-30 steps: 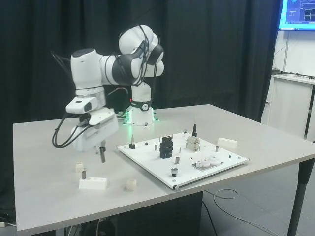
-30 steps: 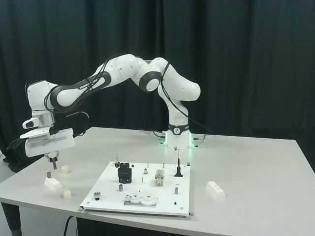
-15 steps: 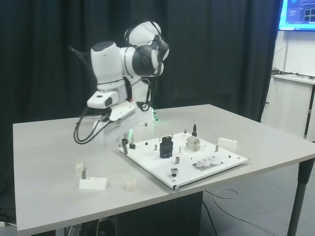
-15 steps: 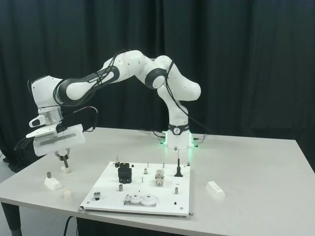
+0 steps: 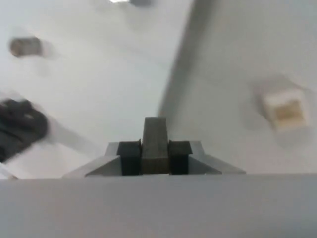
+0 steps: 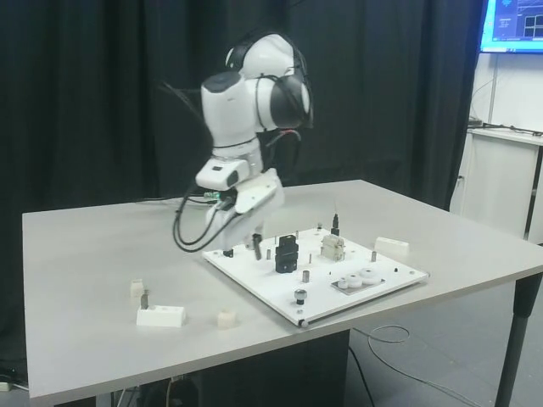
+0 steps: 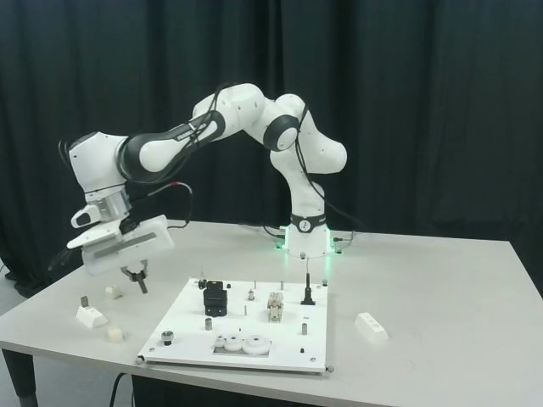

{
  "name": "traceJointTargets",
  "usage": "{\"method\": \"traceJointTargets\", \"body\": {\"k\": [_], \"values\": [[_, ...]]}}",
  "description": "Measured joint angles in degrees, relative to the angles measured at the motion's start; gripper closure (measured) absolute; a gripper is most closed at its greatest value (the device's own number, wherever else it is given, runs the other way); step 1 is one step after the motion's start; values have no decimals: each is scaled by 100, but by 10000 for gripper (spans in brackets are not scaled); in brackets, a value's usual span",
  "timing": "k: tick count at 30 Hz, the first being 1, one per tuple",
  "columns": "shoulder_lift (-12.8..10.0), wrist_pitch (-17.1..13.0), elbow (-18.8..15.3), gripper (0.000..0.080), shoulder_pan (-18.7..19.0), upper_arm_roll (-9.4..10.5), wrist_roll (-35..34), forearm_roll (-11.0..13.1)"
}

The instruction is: Insert square peg 3.

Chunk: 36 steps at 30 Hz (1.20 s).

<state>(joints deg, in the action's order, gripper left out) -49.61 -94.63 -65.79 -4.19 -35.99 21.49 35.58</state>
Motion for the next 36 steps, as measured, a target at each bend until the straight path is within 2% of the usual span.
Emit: {"method": "traceJointTargets", "body": {"k": [16, 26, 36], "values": [[242, 74, -428, 689, 936, 8, -947, 3], [356, 66, -696, 689, 1558, 16, -1951, 3], [531, -26, -1105, 689, 2186, 19, -2666, -20]]}}
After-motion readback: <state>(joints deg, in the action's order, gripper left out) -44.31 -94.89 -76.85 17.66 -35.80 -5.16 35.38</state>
